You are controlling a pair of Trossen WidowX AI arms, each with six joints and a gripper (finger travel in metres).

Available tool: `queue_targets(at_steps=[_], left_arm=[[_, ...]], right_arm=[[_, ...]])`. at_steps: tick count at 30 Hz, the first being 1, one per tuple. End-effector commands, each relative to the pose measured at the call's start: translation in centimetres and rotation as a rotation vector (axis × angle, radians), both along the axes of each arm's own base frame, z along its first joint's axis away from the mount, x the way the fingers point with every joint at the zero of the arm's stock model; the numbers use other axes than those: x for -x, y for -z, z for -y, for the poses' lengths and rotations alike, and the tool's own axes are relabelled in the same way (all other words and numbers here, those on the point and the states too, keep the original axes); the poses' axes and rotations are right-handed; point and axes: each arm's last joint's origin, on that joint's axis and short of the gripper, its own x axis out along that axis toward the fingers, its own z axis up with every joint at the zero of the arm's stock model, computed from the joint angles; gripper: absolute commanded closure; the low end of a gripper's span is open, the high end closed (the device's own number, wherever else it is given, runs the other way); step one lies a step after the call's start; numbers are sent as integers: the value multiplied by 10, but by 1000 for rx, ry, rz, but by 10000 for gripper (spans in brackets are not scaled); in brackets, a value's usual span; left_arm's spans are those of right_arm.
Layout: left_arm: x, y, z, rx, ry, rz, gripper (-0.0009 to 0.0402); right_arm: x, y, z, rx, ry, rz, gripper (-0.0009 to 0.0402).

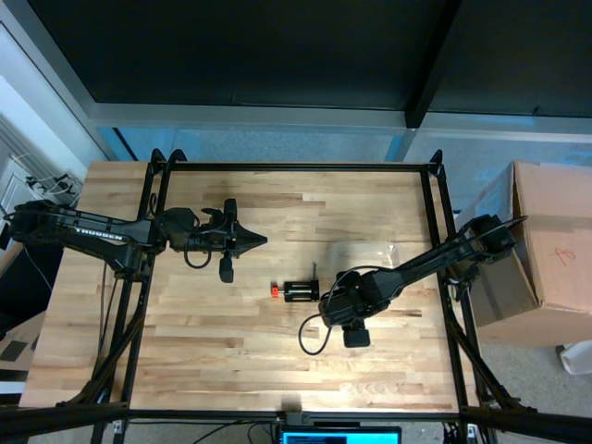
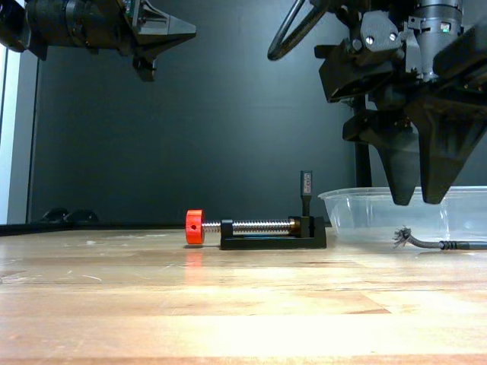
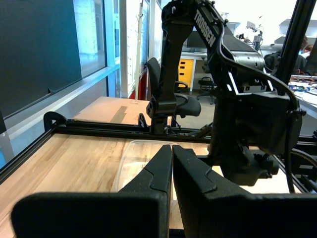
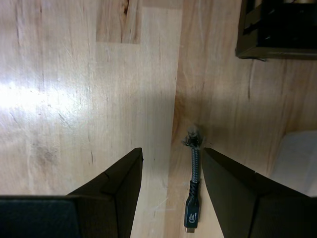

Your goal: Remove the USB-C connector from the USB-C receptacle and place in the container

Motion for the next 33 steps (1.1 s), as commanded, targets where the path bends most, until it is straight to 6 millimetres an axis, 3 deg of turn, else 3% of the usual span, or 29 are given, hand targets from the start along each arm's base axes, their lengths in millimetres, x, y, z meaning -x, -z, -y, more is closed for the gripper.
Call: queue_targets(at_steps=[1, 24, 33], left_arm=[[0, 0, 0, 0, 0, 0, 393], [0, 0, 0, 0, 0, 0, 393], [0, 0, 0, 0, 0, 0, 393]], right_arm=[[-2, 5, 3, 12, -12, -14, 228], [-5, 33, 15, 18, -41, -51, 233], [-5, 33, 15, 20, -48, -52, 316]])
